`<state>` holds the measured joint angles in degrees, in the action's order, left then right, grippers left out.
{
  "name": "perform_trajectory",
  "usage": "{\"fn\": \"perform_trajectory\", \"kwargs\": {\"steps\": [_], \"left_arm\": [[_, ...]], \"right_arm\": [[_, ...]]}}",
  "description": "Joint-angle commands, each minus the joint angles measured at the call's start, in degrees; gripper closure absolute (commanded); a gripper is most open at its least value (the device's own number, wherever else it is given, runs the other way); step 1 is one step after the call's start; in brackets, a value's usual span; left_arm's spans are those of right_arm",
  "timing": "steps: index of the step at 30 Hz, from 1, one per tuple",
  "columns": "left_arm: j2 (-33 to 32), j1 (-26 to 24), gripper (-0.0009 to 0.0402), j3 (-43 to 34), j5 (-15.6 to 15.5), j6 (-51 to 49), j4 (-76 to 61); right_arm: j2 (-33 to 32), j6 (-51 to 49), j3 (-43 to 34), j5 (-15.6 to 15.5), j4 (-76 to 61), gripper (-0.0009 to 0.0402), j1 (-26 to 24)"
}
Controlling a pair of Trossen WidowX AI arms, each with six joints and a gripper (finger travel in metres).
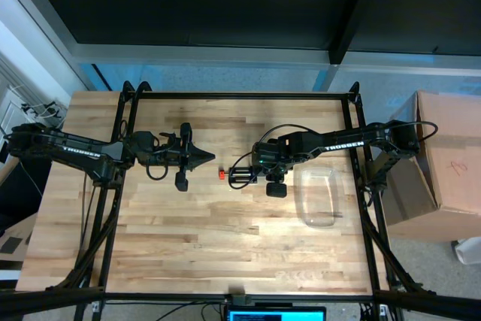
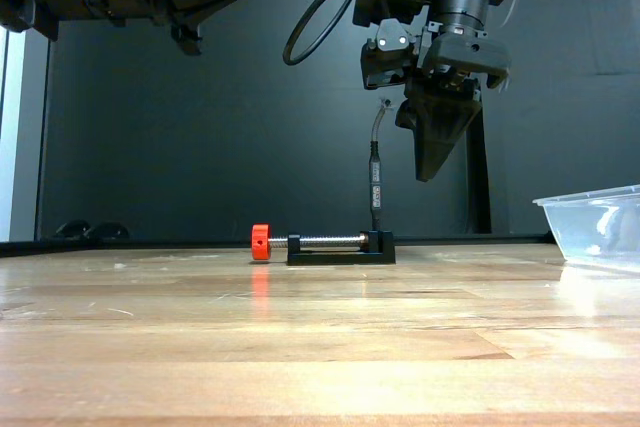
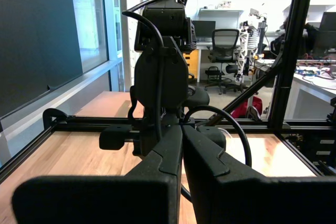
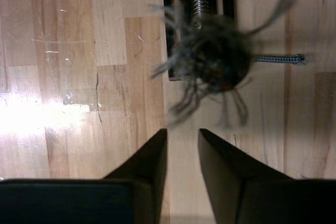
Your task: Remove the USB-C connector from the USB-C receptacle and place in the container
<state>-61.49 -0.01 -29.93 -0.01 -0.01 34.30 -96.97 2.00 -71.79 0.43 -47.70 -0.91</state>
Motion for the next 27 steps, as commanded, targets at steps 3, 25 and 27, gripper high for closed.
{"fn": "perform_trajectory", "kwargs": {"steps": [3,25,27], "left_arm": [[0.00,0.02,0.0393,-0.02,0.00,0.00,0.02],[0.00,0.00,0.0393,-0.02,0.00,0.00,0.02],[0.00,0.02,0.0393,-0.02,0.00,0.00,0.02]], "right_arm": [[0.00,-0.15,0.02,0.02,0.00,0.0393,-0.02],[-3.74,-5.57,-4.55,1.53,3.30,0.0210,-0.50],[-4.66,-6.14,-4.55,1.53,4.59,0.0215,-0.50]]}}
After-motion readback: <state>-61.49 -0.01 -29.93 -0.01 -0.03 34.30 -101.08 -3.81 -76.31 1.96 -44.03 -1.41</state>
